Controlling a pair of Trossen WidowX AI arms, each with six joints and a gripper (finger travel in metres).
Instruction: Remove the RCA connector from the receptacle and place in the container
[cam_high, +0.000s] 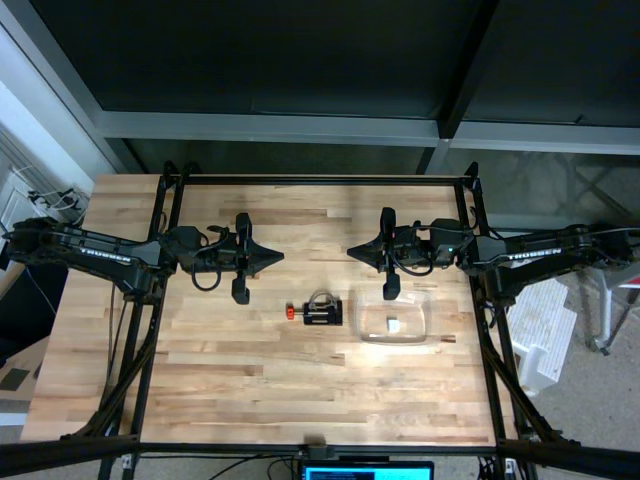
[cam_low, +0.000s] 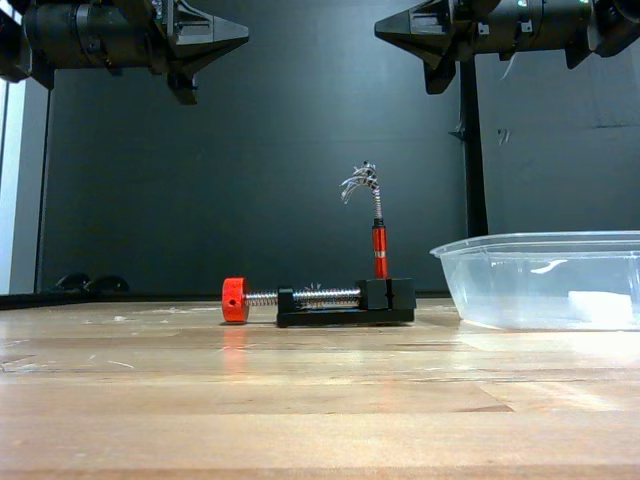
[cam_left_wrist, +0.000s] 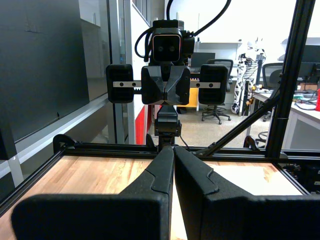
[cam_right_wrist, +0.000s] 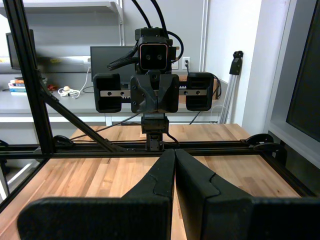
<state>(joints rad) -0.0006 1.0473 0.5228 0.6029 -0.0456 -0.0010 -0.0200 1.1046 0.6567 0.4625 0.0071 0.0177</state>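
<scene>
The receptacle (cam_high: 320, 313) (cam_low: 345, 300), a black block with a red-orange end, lies on the table's middle. The RCA connector (cam_low: 380, 250) stands upright in it, red and silver, with a wire tuft on top. The clear container (cam_high: 366, 322) (cam_low: 500, 290) sits just right of it. My left gripper (cam_high: 278, 257) (cam_low: 243, 35) (cam_left_wrist: 173, 149) hovers high, behind and left of the receptacle, shut and holding nothing. My right gripper (cam_high: 352, 252) (cam_low: 380, 33) (cam_right_wrist: 175, 150) hovers high behind the container, also shut and holding nothing. The two tips point at each other.
A small white square piece (cam_high: 394, 325) (cam_low: 600, 305) lies inside the container. A black frame (cam_high: 320, 180) borders the wooden table at the back and sides. A monitor (cam_high: 365, 470) sits at the near edge.
</scene>
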